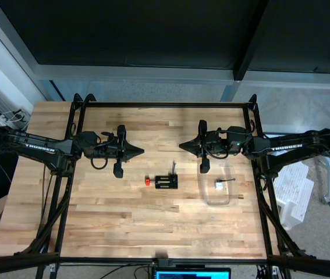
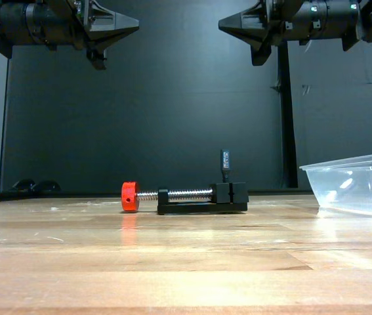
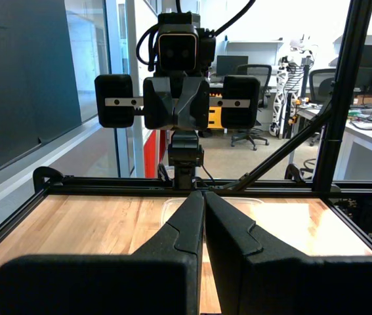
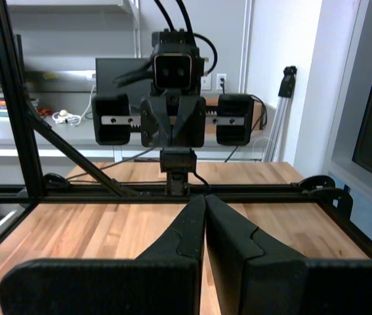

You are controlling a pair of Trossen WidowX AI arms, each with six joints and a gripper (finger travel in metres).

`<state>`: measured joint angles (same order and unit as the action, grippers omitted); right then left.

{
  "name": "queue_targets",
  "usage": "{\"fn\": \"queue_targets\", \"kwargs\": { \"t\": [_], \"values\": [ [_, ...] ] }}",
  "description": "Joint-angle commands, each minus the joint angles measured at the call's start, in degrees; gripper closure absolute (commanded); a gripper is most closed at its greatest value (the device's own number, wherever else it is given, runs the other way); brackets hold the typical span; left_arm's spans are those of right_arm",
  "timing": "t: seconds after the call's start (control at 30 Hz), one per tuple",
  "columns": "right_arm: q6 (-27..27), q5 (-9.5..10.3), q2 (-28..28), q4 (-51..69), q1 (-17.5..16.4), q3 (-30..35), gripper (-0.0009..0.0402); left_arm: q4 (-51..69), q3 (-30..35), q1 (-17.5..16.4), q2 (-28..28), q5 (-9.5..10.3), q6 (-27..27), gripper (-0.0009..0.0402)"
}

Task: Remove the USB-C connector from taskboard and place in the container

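The taskboard (image 1: 166, 182) lies mid-table, a small black vise with a red-orange knob (image 1: 148, 181) at its left end. In the low view the USB-C connector (image 2: 225, 163) stands upright from the taskboard (image 2: 202, 196); from above the connector (image 1: 174, 168) shows as a thin dark sliver. The clear container (image 1: 217, 187) sits to the right of the block. My left gripper (image 1: 141, 152) hovers high at left, shut and empty, pointing inward. Opposite it, my right gripper (image 1: 181, 145) is also shut and empty, above the table behind the container. Both sets of fingers meet in the wrist views (image 3: 204, 197) (image 4: 205, 200).
A small white piece (image 1: 219, 185) with a short dark lead lies inside the container (image 2: 350, 181). A black metal frame (image 1: 165, 105) borders the table. A laptop edge (image 1: 191, 272) shows at the near side.
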<state>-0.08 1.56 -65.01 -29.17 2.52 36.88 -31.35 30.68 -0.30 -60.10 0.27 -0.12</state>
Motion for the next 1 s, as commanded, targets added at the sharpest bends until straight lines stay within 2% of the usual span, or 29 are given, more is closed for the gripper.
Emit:
{"fn": "queue_targets", "kwargs": {
  "t": [0.03, 1.0],
  "values": [
    [-0.94, -0.02, -0.04, -0.17, -0.02, -0.61, 0.0393, -0.02, 0.02, 0.0, -0.02, -0.02, 0.0, 0.0393],
    [-0.92, -0.02, -0.02, -1.2, -0.02, -1.11, 0.0393, 0.0, 0.02, -0.02, -0.02, -0.02, 0.0, 0.0393]
  ]
}}
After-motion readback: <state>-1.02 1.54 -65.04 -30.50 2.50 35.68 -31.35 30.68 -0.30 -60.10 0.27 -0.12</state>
